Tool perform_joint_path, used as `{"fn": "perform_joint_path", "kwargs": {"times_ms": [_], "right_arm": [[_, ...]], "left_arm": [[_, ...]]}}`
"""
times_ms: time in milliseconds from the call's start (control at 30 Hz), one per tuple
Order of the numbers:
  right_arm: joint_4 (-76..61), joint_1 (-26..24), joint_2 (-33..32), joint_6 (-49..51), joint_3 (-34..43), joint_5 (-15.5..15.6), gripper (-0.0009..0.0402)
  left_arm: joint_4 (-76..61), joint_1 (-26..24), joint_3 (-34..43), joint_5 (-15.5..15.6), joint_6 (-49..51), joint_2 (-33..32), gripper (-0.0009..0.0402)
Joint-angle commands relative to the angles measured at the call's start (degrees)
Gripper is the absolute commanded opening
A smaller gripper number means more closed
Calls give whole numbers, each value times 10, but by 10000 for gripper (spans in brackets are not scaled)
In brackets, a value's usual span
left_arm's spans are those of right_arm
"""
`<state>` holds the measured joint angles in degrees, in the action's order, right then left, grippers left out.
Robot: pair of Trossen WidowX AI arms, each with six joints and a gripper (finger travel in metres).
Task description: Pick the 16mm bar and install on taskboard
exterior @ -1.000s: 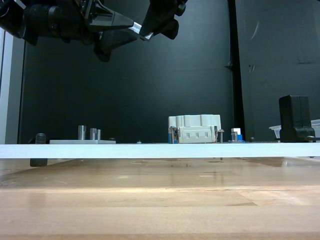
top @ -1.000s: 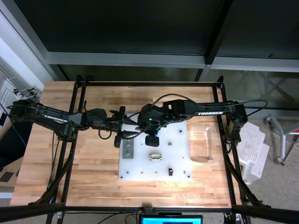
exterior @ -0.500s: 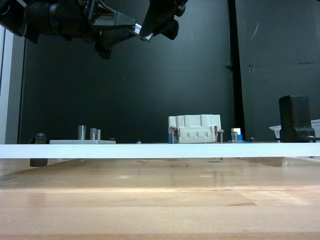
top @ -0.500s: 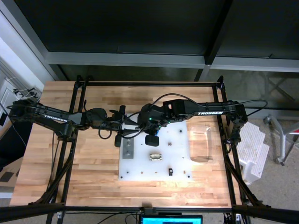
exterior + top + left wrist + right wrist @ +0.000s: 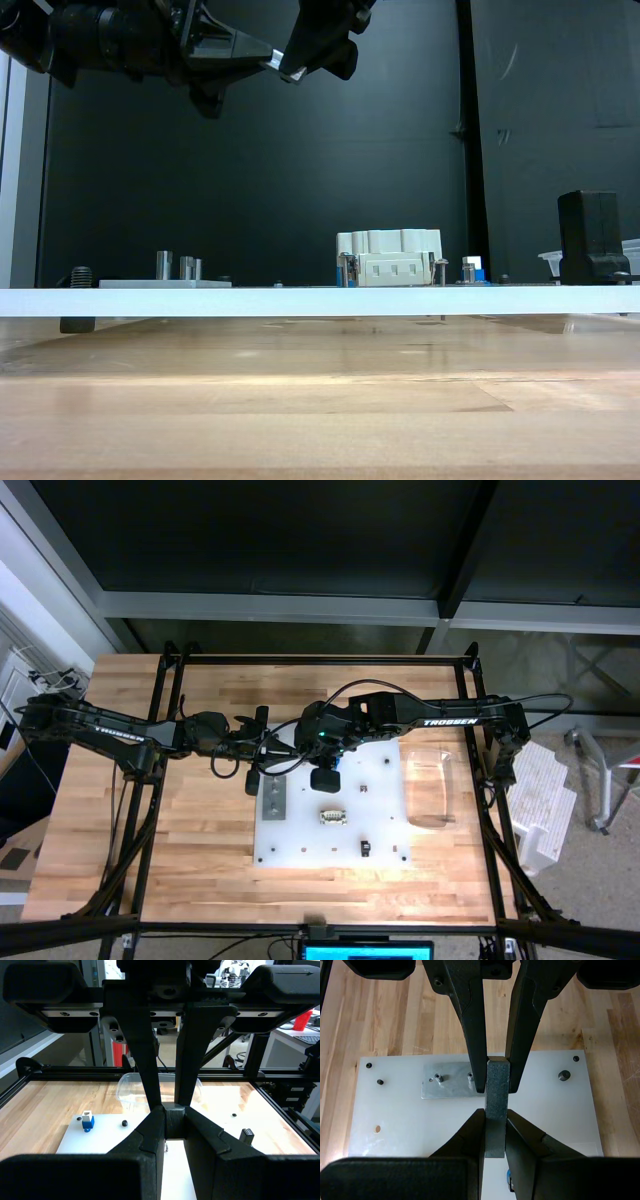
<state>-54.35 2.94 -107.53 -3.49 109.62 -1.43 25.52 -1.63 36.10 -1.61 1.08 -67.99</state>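
The 16mm bar (image 5: pixel 496 1110), a dark rectangular bar with a bright end (image 5: pixel 279 63), hangs high above the white taskboard (image 5: pixel 300 845), clear of any seat. My right gripper (image 5: pixel 495 1116) is shut on one end of it. My left gripper (image 5: pixel 174 1112) comes from the opposite side, and its fingers (image 5: pixel 476 1060) press on the bar's other end. In the high view the left gripper (image 5: pixel 270 753) and right gripper (image 5: pixel 296 748) meet tip to tip over the board's far left part. From table height the left gripper (image 5: pixel 262 52) and right gripper (image 5: pixel 298 66) show near the upper edge.
On the board sit a grey metal plate with short pegs (image 5: pixel 273 802), a white connector block (image 5: pixel 333 816), a small black block (image 5: pixel 366 848) and a blue piece (image 5: pixel 88 1121). A clear plastic tub (image 5: pixel 430 785) lies right of the board. A black frame (image 5: pixel 160 780) borders the table.
The left gripper's jaws have closed from wide open onto the bar's free end. The right gripper kept its hold, and the bar and both arms stayed almost in place.
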Motion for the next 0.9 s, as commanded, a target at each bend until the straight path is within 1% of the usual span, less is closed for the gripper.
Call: {"fn": "perform_joint_path", "kwargs": {"times_ms": [33,367,467,533,567,633,800,900], "right_arm": [[1,0,0,1,0,0,23],[-4,-2,2,8,0,-5,119],[-22,-2,6,10,0,-6,143],[-26,-2,11,16,-5,-13,158],[-26,-2,15,20,-10,-25,166],[-24,-1,23,28,-22,-48,179],[-11,-1,46,42,-50,-51,205],[9,-1,66,49,-76,-50,214]], "left_arm": [[1,0,0,-1,-1,0,1],[1,0,0,0,-6,0,0],[6,0,0,9,-6,0,0],[6,0,0,12,-6,0,0],[6,0,0,13,-6,0,0],[6,0,0,13,-6,0,0],[21,1,0,20,-3,0,0],[40,1,0,34,-3,0,0]]}}
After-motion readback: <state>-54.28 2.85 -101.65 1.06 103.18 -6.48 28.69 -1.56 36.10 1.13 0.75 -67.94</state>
